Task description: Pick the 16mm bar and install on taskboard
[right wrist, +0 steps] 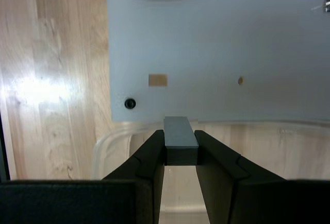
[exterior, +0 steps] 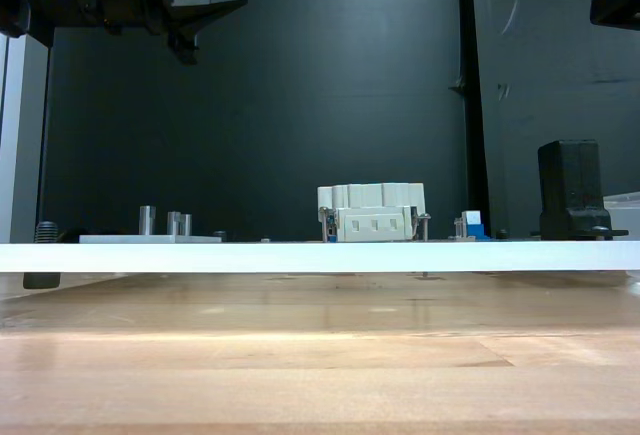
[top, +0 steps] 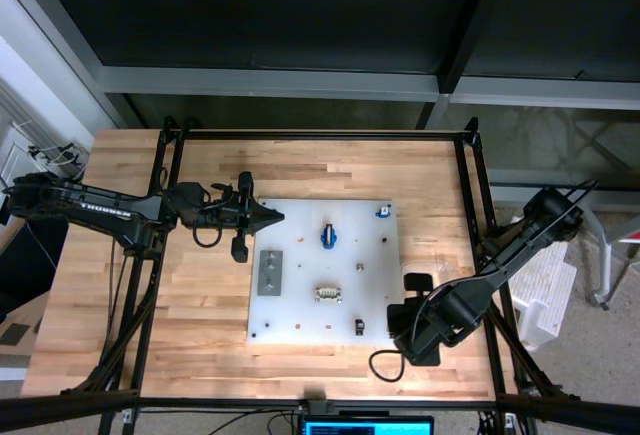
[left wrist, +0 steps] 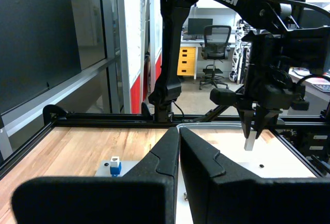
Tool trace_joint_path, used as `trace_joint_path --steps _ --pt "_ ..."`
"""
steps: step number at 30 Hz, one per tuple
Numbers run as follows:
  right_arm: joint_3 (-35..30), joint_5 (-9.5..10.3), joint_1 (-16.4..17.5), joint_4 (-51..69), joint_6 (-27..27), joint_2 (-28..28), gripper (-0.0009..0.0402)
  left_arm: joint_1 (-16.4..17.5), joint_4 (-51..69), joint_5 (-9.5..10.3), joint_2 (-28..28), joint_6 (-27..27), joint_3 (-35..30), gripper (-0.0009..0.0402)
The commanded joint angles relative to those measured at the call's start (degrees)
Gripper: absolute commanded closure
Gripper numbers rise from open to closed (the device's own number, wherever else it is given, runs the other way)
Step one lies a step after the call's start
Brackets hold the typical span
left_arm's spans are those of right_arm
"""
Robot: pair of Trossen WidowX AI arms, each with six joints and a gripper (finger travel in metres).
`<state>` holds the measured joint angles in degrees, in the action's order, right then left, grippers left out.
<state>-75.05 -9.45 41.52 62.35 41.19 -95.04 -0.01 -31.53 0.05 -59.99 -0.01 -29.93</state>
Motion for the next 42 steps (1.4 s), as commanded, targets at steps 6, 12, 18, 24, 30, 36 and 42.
trace_joint_path --steps 6,12,18,24,30,36,42 --pt "-2.2 0.07 -0.3 -0.3 -0.7 -2.8 0.0391 0.0 0.0 -0.02 0.0 0.0 0.0 0.0393" --pt "-3.1 0.28 -0.4 -0.9 -1.1 -4.7 0.0391 0.0 0.0 -0.02 0.0 0.0 0.0 0.0393" --pt "-3.4 0.46 -1.1 -1.7 -1.6 -5.7 0.0391 0.0 0.0 -0.02 0.0 0.0 0.0 0.0393" --pt "-3.1 0.44 -1.8 -2.5 -2.4 -5.7 0.0391 0.0 0.0 -0.02 0.0 0.0 0.0 0.0393" --pt "-2.8 0.63 -2.0 -3.6 -3.0 -6.8 0.0391 0.0 0.0 -0.02 0.0 0.0 0.0 0.0393" --pt "-1.9 0.66 -2.0 -4.6 -3.0 -7.0 0.0391 0.0 0.0 -0.02 0.0 0.0 0.0 0.0393" --pt "-0.7 1.55 -2.1 -6.1 -2.9 -7.0 0.0391 0.0 0.0 -0.02 0.0 0.0 0.0 0.0393"
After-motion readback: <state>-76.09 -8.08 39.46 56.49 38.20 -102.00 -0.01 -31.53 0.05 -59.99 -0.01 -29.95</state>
